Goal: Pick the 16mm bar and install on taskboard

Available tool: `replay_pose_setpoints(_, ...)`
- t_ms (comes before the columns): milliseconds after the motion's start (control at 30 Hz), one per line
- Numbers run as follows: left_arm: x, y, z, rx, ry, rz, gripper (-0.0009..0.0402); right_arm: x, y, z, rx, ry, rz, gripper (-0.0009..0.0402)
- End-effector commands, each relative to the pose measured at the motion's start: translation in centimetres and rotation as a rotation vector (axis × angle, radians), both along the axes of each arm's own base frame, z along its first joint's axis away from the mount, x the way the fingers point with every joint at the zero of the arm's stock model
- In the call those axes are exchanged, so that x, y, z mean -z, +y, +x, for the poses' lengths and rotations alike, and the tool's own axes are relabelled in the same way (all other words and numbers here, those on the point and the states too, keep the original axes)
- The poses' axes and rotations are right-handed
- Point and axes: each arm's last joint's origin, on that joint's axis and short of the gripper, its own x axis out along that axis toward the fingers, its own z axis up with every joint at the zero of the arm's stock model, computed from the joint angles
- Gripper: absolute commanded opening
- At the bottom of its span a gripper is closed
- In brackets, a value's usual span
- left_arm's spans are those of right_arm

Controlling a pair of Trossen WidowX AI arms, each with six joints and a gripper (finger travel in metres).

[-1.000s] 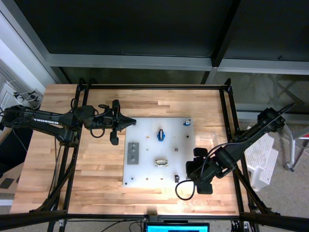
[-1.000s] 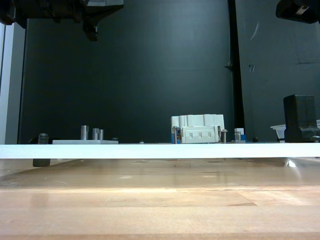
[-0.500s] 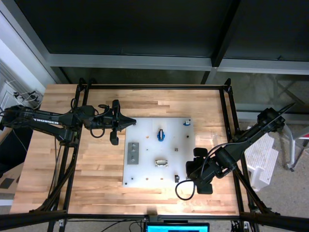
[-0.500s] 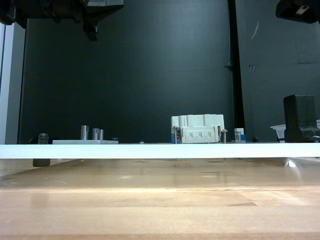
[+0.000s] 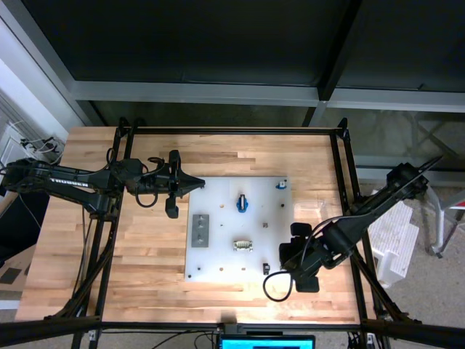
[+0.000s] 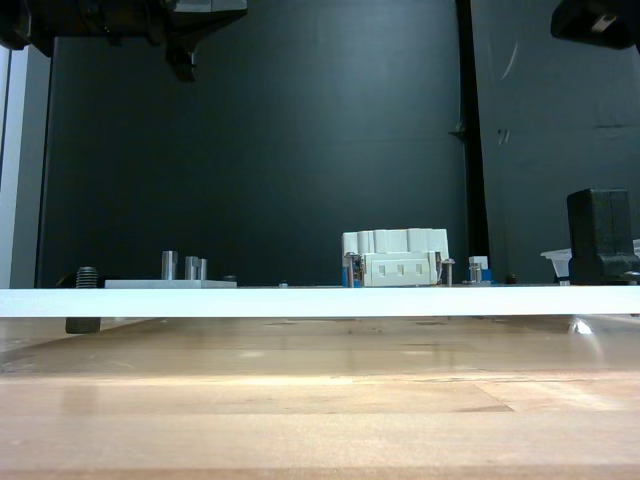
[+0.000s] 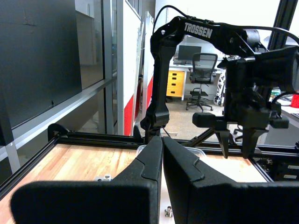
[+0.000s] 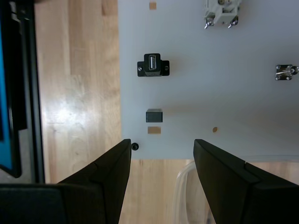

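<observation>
Metal bars [image 6: 169, 265] stand upright on a grey block [image 5: 200, 230] at the left of the white taskboard [image 5: 218, 254]; I cannot tell which is the 16mm bar. My left gripper [image 5: 197, 185] hovers high over the board's far left corner, pointing right; its fingers [image 7: 154, 158] are shut on nothing. My right gripper [image 5: 288, 252] hangs above the board's near right edge. It is open, with its fingers [image 8: 117, 163] spread over the board's corner and nothing between them.
On the board sit a white connector [image 6: 395, 257], a blue part [image 5: 242, 203], a USB socket [image 8: 153, 65] and a small black square [image 8: 154, 115]. A black block [image 6: 601, 236] stands at the right. A clear tub rim [image 8: 187, 177] lies off the board's edge.
</observation>
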Motion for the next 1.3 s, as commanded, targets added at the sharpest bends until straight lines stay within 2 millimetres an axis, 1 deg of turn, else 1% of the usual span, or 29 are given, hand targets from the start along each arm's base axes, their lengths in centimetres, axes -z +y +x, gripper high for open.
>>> replay_pose_setpoints(33, 0.0, 0.0, 0.0, 0.0, -0.001, 0.0, 0.0, 1.2, 0.4, 0.6, -0.004, 0.035, -0.025, 0.0185)
replay_pose_setpoints(333, 0.0, 0.0, 0.0, 0.0, -0.001, 0.0, 0.0, 4.3, 1.4, 1.9, -0.013, 0.116, -0.08, 0.0185)
replay_pose_setpoints(833, 0.0, 0.0, 0.0, 0.0, -0.001, 0.0, 0.0, 7.3, 2.6, 3.5, -0.026, 0.136, -0.097, 0.0184)
replay_pose_setpoints(1000, 0.0, 0.0, 0.0, 0.0, 0.0, 0.0, 0.0, 7.6, 2.6, 3.6, -0.026, 0.136, -0.099, 0.0168)
replay_pose_setpoints(1300, 0.0, 0.0, 0.0, 0.0, -0.001, 0.0, 0.0, 7.5, 2.6, 3.6, -0.03, 0.138, -0.1, 0.0122)
